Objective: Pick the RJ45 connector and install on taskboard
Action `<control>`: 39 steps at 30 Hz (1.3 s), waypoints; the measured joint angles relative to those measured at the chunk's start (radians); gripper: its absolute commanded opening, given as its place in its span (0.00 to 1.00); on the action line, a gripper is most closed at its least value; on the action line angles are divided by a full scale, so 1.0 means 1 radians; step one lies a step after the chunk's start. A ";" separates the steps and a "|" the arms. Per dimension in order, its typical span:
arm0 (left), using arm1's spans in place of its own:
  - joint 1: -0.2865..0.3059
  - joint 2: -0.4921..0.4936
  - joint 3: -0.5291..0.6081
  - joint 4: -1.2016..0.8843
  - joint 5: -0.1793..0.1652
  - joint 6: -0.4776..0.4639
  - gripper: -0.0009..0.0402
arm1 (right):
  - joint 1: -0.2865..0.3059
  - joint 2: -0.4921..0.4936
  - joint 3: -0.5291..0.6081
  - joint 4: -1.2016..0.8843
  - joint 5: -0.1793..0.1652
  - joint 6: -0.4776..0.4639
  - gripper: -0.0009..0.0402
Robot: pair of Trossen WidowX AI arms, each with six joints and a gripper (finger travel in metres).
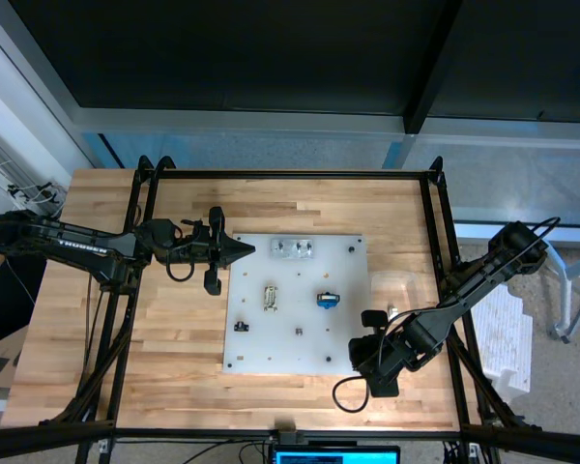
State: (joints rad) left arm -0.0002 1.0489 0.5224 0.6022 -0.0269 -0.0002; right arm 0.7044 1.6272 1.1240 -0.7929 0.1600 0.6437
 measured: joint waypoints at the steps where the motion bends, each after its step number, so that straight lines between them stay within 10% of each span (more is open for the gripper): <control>1: 0.000 0.000 0.000 0.000 0.000 0.000 0.02 | 0.000 0.000 0.000 0.001 -0.001 0.000 0.05; 39: 0.000 0.000 0.000 0.000 0.000 0.000 0.02 | 0.003 -0.145 0.076 -0.107 -0.018 0.004 0.42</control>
State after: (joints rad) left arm -0.0002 1.0489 0.5224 0.6022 -0.0269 -0.0002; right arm 0.7071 1.4822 1.1995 -0.9001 0.1425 0.6479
